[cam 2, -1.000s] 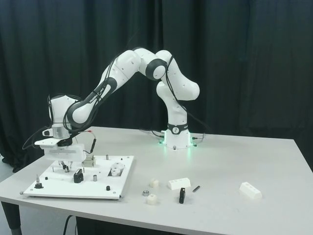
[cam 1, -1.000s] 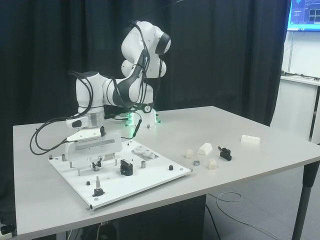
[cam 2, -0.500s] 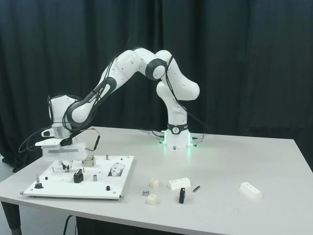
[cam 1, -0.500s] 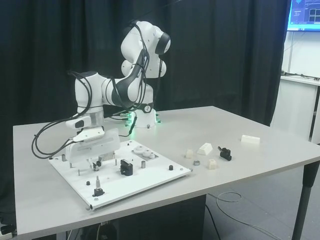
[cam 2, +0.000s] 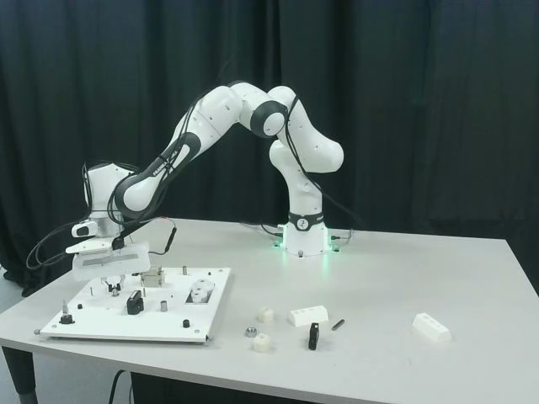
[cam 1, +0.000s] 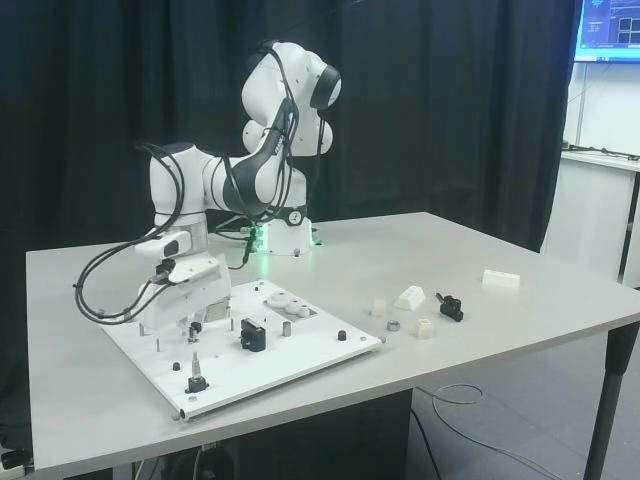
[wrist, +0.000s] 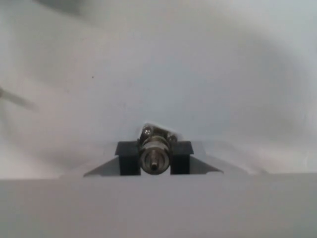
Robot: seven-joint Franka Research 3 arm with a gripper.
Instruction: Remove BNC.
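A small metal connector [wrist: 154, 149] is seen in the wrist view, clamped between two black fingertips [wrist: 128, 157] of the claw [wrist: 154, 163], which is closed on it. Its round barrel points toward the camera, with a thin pin at its centre. Behind it lies a blurred white surface.

In the room views the claw [cam 1: 192, 325] is held just above the white board [cam 1: 300, 362], over the part of the board nearest the arm's wrist, so the connector is located there; the connector itself is too small to be made out in those views. The wrist of the white arm [cam 2: 210, 126] is tilted, and black cables [cam 1: 100, 290] are looped from it.

On the board, a black block [cam 1: 251, 335], a short grey post [cam 1: 286, 328], a round white disc piece [cam 1: 284, 299], a small black knob [cam 1: 342, 335] and a black peg fitting [cam 1: 196, 382] near the front corner are mounted. The board is laid flat on the grey desk [cam 1: 480, 310].

Beside the board, loose on the desk, several white blocks [cam 1: 409, 297], a small metal ring [cam 1: 394, 325] and a black clip [cam 1: 449, 306] are scattered. A further white block [cam 1: 501, 279] is set well apart from them. A green light [cam 2: 278, 244] is seen at the arm's base. A black curtain [cam 2: 421, 101] is hung behind the desk.
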